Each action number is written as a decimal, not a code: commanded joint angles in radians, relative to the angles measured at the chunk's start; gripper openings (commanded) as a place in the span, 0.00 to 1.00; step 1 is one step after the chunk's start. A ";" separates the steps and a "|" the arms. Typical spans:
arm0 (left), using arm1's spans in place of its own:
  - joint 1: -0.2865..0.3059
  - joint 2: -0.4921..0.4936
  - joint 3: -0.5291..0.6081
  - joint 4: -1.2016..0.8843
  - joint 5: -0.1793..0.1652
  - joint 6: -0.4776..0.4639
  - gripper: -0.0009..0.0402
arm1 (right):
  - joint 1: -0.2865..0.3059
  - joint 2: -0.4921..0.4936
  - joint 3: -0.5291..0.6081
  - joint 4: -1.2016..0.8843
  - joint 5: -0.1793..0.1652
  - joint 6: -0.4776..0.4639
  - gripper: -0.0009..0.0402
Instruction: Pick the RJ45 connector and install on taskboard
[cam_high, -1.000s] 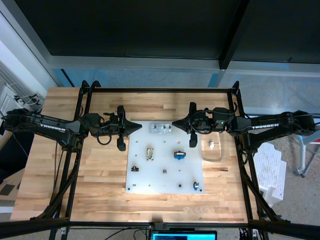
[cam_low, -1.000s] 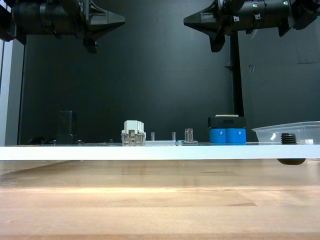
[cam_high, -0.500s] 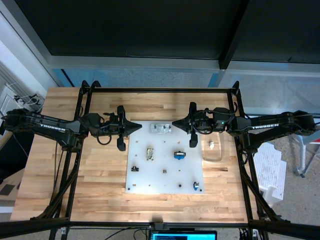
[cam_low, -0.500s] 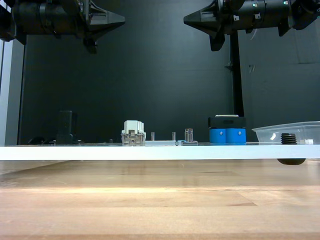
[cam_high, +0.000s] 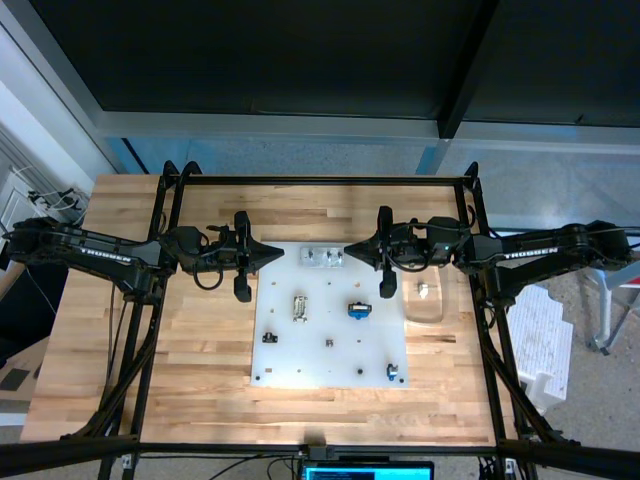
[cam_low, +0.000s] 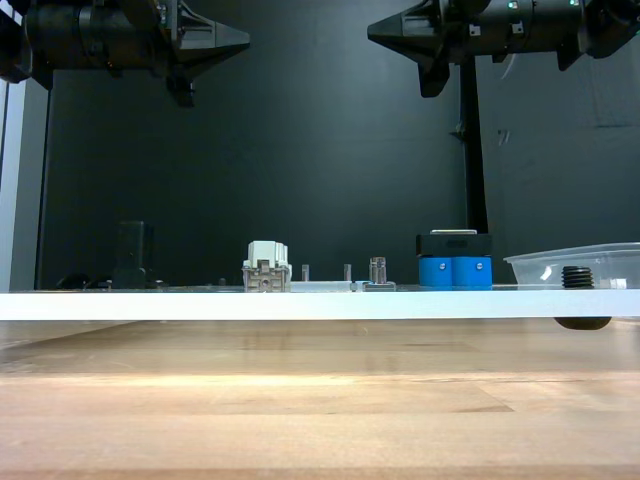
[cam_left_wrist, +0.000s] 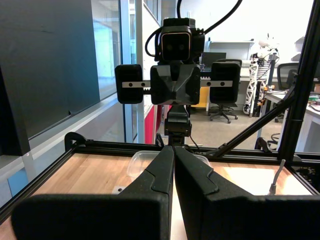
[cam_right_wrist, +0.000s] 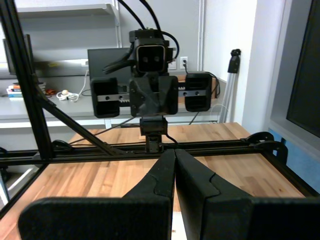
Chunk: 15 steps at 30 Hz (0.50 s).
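My left gripper (cam_high: 281, 256) hangs high over the white board's (cam_high: 300, 345) far left edge, fingers (cam_left_wrist: 165, 172) pressed together on nothing. Facing it from the right, my right gripper (cam_high: 346, 247) is also raised well above the board (cam_low: 300, 304), shut and empty, as the right wrist view's fingers (cam_right_wrist: 165, 175) show. The small blue jack (cam_high: 393, 373) sits at the board's near right corner with a greyish piece over its top, which looks like the connector seated there. The clear tray (cam_high: 438, 312) holds a pale block (cam_high: 424, 290) with no cable running off it.
Standing on the board are a grey-white socket (cam_high: 299, 307), a blue-and-black block (cam_high: 358, 310), a clear part (cam_high: 323, 258) at the far edge and small black fittings. A black frame (cam_high: 320, 181) surrounds the wooden table. A screen (cam_high: 368, 470) sits at the near edge.
The right arm has risen slightly in the low view. The left arm and the parts on the board have not moved.
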<state>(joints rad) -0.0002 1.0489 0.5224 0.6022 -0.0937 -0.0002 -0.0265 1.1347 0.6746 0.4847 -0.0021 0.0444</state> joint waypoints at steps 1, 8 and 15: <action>0.000 0.000 0.000 0.000 0.000 0.000 0.02 | 0.003 0.000 0.000 -0.001 0.000 -0.001 0.02; 0.000 0.000 0.000 0.000 0.000 0.000 0.02 | 0.008 0.000 0.000 0.000 0.001 0.000 0.02; 0.000 0.000 0.000 0.000 0.000 0.000 0.02 | 0.010 0.001 0.000 -0.001 0.001 0.000 0.02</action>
<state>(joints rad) -0.0002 1.0489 0.5224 0.6022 -0.0937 -0.0002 -0.0170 1.1347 0.6746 0.4839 -0.0017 0.0433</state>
